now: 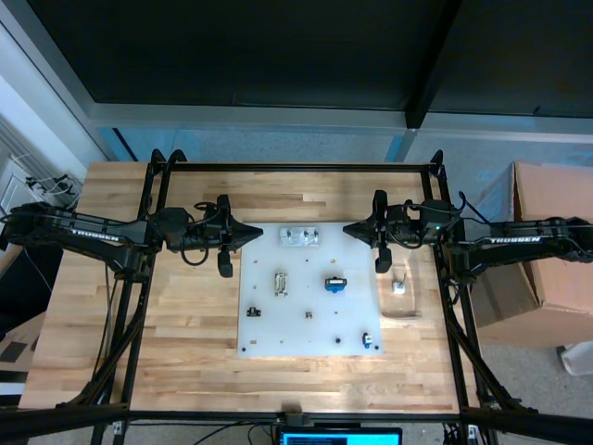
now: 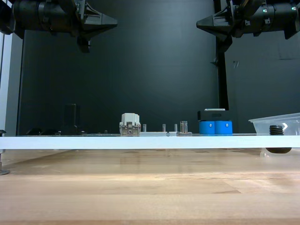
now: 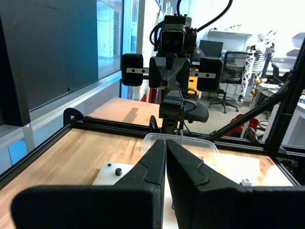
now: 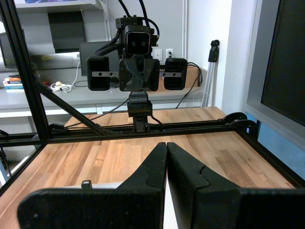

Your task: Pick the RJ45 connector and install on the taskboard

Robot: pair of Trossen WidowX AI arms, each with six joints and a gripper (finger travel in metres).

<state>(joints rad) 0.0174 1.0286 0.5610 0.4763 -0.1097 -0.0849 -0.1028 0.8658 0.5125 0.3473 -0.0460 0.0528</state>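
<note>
**Desk:** Where is the RJ45 connector (image 1: 398,286)?

**Field:** Most likely it is the small pale block lying free in the clear plastic tray (image 2: 262,125), on the table just right of the taskboard (image 1: 278,334). From above it is too small to be sure. Neither arm holds it, and it sits clear of any seat.

**Desk:** Which step is this?

**Field:** The very start, by my reading, with the pick not yet made. The right gripper (image 1: 350,229) hangs high over the board's far right part, black fingers pressed together on nothing. The left gripper (image 1: 255,234) mirrors it at the far left edge, likewise closed and empty.

**Desk:** And the next move?

**Field:** I would expect the right arm, being nearer, to swing out to the tray, part its fingers and come down over the block. A small, hard, smooth body calls for a square, centred grip.

**Desk:** The setting?

**Field:** A flat, matte white board carries several fixtures. There is a blue block (image 1: 334,284) right of centre, a beige ribbed housing (image 1: 281,284) left of it, and a metal piece (image 1: 300,237) at the far edge. Beneath is a pale plank-wood table (image 1: 167,315) inside a black bar frame (image 1: 296,168).
</note>
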